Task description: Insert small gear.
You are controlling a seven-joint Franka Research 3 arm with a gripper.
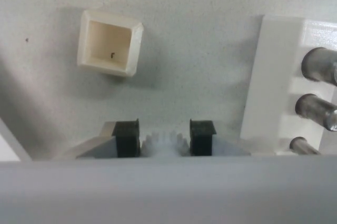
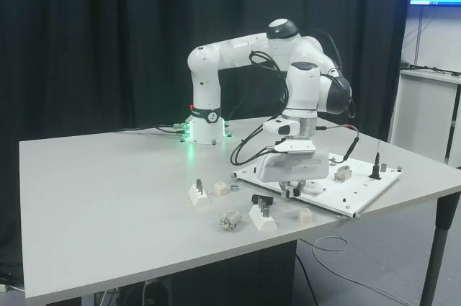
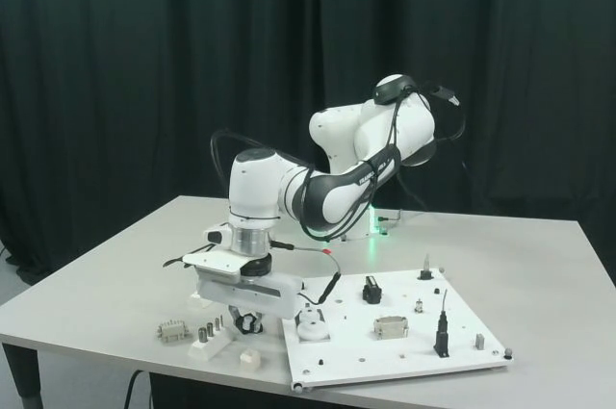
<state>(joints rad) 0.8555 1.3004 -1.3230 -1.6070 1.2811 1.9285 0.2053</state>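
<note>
The small gear (image 1: 165, 146) is a white toothed wheel held between the two black fingers (image 1: 126, 138), one pressing on each side. Only its upper teeth show between them in the wrist view; the rest is hidden. It hangs above the grey desk (image 1: 200, 50), near the edge of the white board (image 3: 385, 351), not touching the peg block beside it.

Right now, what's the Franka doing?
The white arm is bent low over the near edge of the grey table, beside the white assembly board. Its gripper is shut on the small gear, whose teeth show between the two black fingers in the wrist view. The gear is not yet inserted: below it lie bare table, a small open square block, and to one side a white base holding metal pegs.
</note>
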